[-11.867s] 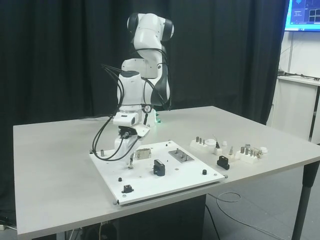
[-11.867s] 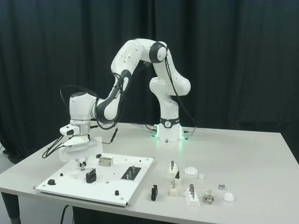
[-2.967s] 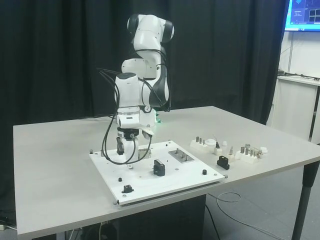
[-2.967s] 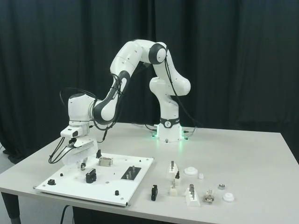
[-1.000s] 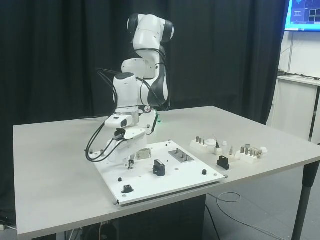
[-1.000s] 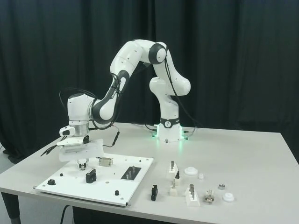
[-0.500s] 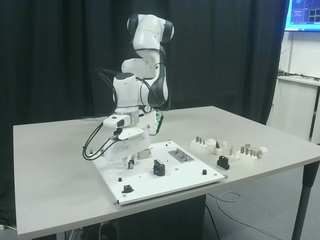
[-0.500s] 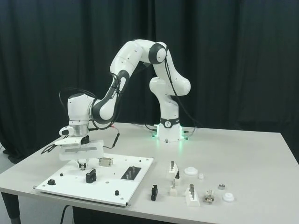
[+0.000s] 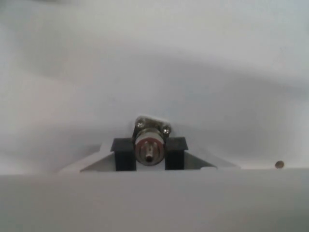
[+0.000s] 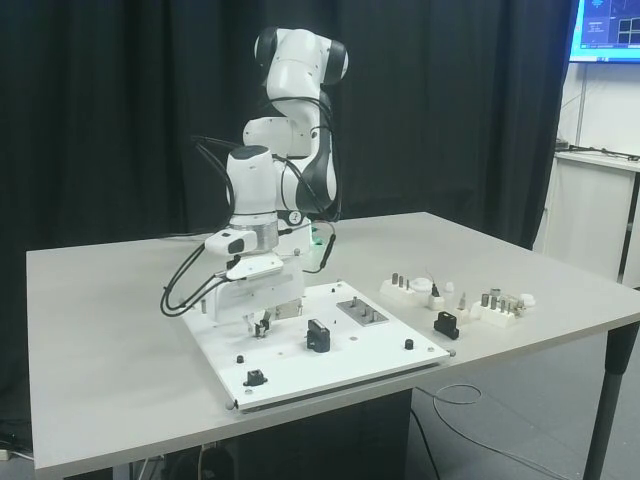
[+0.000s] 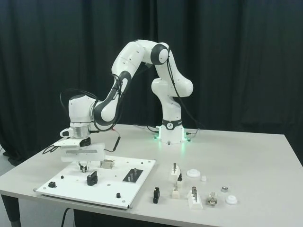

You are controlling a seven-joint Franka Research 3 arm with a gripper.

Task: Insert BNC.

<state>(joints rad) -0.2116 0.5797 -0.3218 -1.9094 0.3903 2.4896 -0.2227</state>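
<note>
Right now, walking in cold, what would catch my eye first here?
Probably the tall white robot arm bolted at the back of the grey table, bending far over to hang its gripper low above a white board near the table's front edge. The wrist view shows a small metal BNC connector between the black fingertips. Beside the board lies a scatter of small white and black parts.

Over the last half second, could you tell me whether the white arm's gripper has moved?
Yes. The gripper turned about its own axis above the white square board, without shifting sideways.
</note>
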